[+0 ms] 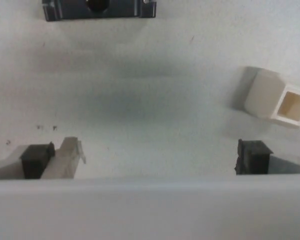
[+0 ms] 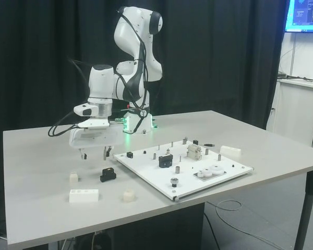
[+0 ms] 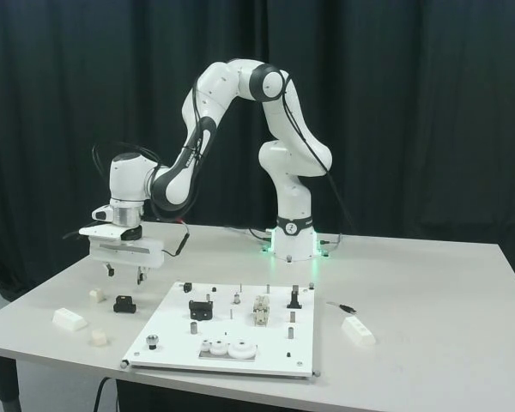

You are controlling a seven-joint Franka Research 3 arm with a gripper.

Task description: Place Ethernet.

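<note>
My gripper [image 1: 145, 158] hangs open a little above the grey table, left of the white board [image 2: 146, 161], with its black fingertips [image 1: 37, 160] far apart. A pale plug-like piece with a small clip [image 1: 70, 156], seemingly the Ethernet plug, sits against the inner side of one fingertip. Whether it rests on the table or clings to that finger, I cannot tell. In the room views the gripper [image 2: 95, 153] [image 3: 124, 275] hovers above a small black part [image 2: 108, 174] and a hollow white cube [image 2: 73, 177]. Both show in the wrist view, black part [image 1: 97, 9] and cube [image 1: 282, 102].
The white board [image 3: 172, 330] carries several pegs, black fixtures and a metal block [image 2: 192, 152]. A long white block [image 2: 84, 196] and a small round white piece [image 2: 128, 195] lie near the table's front edge. Another white block [image 2: 230, 151] lies beyond the board.
</note>
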